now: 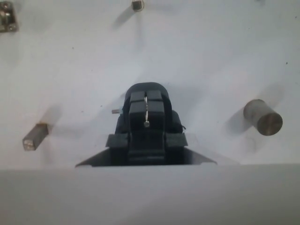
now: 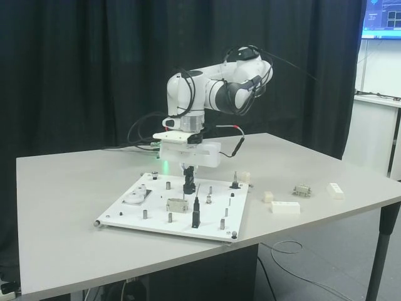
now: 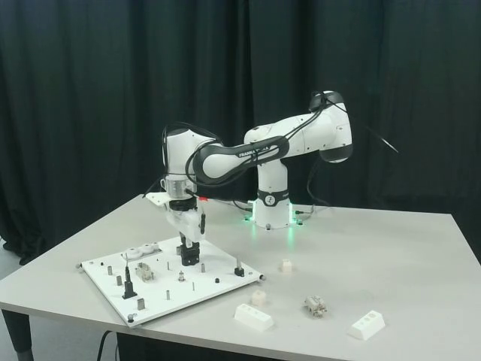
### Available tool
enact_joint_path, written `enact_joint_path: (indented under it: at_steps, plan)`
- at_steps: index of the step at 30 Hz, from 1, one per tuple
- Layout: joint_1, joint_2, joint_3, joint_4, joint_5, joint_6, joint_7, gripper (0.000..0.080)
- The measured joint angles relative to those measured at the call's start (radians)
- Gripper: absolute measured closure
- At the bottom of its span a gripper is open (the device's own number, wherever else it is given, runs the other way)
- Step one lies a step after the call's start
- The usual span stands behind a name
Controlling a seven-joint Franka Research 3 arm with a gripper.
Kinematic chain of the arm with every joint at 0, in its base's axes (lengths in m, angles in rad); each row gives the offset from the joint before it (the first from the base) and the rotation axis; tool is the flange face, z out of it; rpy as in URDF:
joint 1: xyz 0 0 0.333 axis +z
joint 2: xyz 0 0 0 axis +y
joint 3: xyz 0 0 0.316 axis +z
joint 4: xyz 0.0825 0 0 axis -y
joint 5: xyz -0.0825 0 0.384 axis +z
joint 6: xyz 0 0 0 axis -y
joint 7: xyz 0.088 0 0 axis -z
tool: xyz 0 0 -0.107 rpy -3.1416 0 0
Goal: Remove D-SUB.
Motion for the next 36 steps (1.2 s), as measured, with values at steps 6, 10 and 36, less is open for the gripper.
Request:
enact_joint_path:
  at_steps: [6,10,36]
  plan:
    - [-0.001,0.000,-0.006,0.000,0.000,0.002,0.000,0.0647]
    - [-0.002,0.000,-0.027,0.000,0.000,0.010,0.000,0.0647]
    - [-0.038,-0.008,-0.100,0.059,-0.019,-0.010,0.022,0.0649]
